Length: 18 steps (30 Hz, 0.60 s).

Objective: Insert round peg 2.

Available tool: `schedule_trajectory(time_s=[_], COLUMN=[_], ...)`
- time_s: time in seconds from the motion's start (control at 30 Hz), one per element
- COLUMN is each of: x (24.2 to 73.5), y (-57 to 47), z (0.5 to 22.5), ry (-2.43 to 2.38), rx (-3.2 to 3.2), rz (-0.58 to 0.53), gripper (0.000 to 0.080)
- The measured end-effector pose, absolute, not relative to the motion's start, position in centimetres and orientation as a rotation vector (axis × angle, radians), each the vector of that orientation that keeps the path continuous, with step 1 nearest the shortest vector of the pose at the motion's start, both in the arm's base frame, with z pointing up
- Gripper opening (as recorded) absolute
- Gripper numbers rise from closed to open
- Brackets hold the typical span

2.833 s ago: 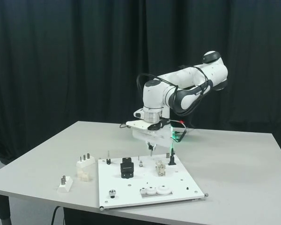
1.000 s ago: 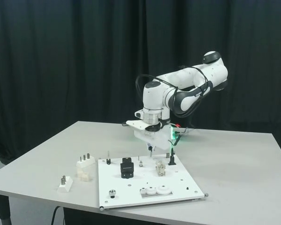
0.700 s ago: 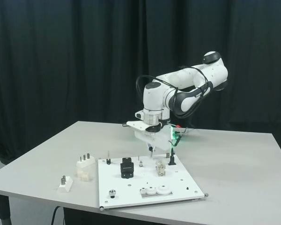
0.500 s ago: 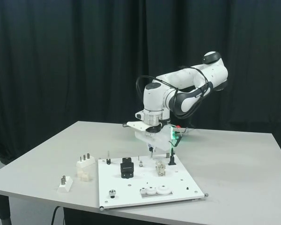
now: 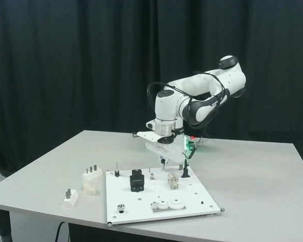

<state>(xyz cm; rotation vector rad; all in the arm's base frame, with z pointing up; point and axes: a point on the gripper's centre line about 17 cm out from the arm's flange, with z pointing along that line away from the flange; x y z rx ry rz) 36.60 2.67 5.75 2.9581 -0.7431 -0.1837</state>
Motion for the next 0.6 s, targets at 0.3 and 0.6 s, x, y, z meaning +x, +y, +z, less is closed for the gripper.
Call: schedule_trajectory(time_s=[0.3, 0.6], x=[36.61, 36.49], y=[2.68, 2.75], z=[5.63, 5.38], ry=[-0.747, -0.744], rx=[2.956, 2.955], rz=[-0.182, -0.187], gripper=[0.0069, 0.0069])
